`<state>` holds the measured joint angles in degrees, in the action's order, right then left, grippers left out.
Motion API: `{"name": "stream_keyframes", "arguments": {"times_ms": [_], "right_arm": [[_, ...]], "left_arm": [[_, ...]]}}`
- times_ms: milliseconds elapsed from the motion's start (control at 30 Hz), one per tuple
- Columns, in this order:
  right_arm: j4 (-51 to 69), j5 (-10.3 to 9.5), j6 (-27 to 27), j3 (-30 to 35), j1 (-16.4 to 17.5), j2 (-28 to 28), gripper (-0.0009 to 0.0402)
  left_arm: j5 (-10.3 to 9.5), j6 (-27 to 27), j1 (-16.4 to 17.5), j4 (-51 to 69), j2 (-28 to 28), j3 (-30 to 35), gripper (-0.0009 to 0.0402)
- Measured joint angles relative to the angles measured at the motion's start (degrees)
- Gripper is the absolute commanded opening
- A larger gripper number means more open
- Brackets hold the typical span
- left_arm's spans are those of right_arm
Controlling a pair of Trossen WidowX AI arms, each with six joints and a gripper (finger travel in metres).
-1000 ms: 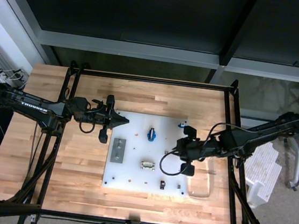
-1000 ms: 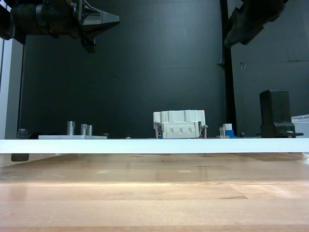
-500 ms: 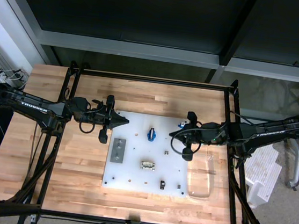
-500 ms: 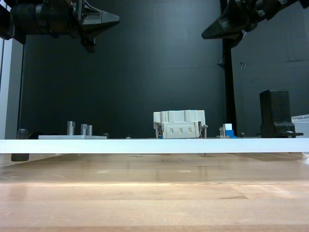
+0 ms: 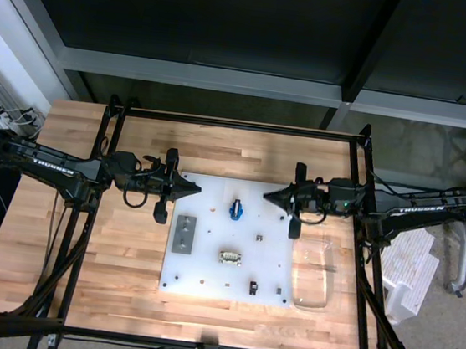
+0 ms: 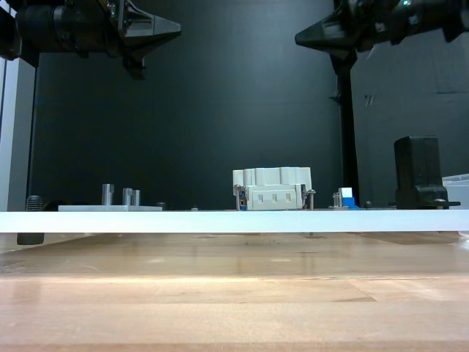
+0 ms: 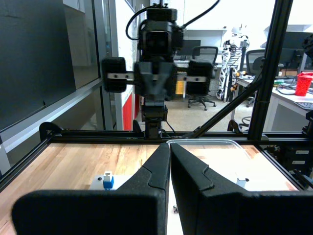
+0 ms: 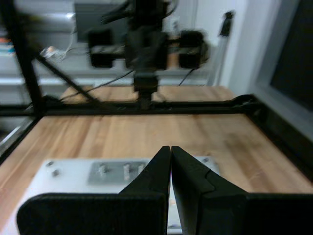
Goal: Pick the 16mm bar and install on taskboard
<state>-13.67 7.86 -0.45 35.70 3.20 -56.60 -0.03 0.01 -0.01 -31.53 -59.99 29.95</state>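
Wood table [image 5: 56, 247], white taskboard [image 5: 206, 264], left hand [image 5: 196, 189] and right hand [image 5: 267, 196] closed high above

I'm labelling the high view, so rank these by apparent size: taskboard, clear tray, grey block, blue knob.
1. taskboard
2. clear tray
3. grey block
4. blue knob
All sit at similar depth, so nearness hardly skews this. Left gripper and right gripper hang shut above the board's far part.

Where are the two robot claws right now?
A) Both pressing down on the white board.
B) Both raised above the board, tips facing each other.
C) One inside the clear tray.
B: the left gripper and the right gripper both hang high above the taskboard, fingers shut, tips pointing at each other.
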Motion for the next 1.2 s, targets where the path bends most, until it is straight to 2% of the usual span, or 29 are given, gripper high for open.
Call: {"name": "stream_keyframes", "arguments": {"times_ms": [133,367,700,1200], "right_arm": [[-4.4,-4.59,0.0,-1.8,-2.4,0.4,0.0000],[-9.2,-8.00,-0.1,-3.5,-5.0,0.4,0.0000],[-15.1,-8.13,0.4,-6.5,-5.2,0.4,0.0000],[-15.5,-9.16,0.4,-7.1,-5.2,0.3,0.0000]], "left_arm": [[-0.02,0.0,0.0,0.0,0.0,0.0,0.0000],[-0.02,0.0,0.0,0.0,0.0,0.0,0.0000],[-0.02,0.0,0.0,0.0,0.0,0.0,0.0000],[0.00,0.0,0.0,0.0,0.0,0.0,0.0000]]}}
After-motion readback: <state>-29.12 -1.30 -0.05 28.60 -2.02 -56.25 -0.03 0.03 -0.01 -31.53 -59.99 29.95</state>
